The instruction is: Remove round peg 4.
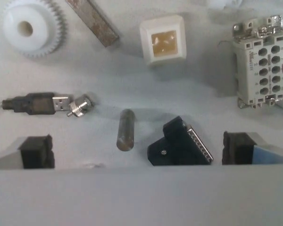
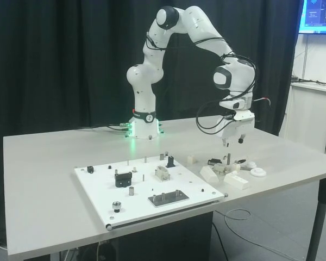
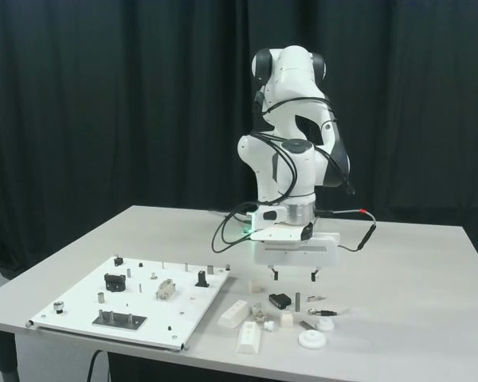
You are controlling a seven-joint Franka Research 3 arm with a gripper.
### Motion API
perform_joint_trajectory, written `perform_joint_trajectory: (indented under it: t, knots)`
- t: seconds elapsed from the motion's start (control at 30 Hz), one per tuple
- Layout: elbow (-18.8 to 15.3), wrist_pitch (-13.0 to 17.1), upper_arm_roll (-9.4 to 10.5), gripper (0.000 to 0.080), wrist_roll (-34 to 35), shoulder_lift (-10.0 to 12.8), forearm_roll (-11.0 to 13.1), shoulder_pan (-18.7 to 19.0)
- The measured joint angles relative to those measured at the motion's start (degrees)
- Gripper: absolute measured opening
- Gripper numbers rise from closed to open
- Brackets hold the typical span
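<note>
While the gripper (image 1: 137, 149) hovers above the grey table (image 1: 132, 84) with its black-padded jaws spread wide and empty, the short grey metal round peg (image 1: 125, 130) lies flat between them, beside a black angled multi-pin connector (image 1: 180, 142).

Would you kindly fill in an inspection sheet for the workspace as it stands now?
Surface: grey table carrying a white board of fixtures.
Job's things: a round metal peg lies flat on the table, off the board.
Clutter: white gear, metal bar, white square block, multi-pin connector, black D-sub connector, USB plug.
Grippers: gripper open, empty, hovering over the loose parts.
Cables: black cables loop along the arm; USB lead on the table.
Surroundings: black curtain; screen in the corner.
</note>
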Motion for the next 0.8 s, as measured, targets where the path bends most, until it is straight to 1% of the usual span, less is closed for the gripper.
perform_joint_trajectory:
  t: [0.07,0.8]
  knots:
    - [0.00,0.00,0.00,0.0795,0.16,0.00,-0.10,0.00]
    - [0.00,0.88,-0.66,0.0800,1.05,0.00,-1.36,-0.27]
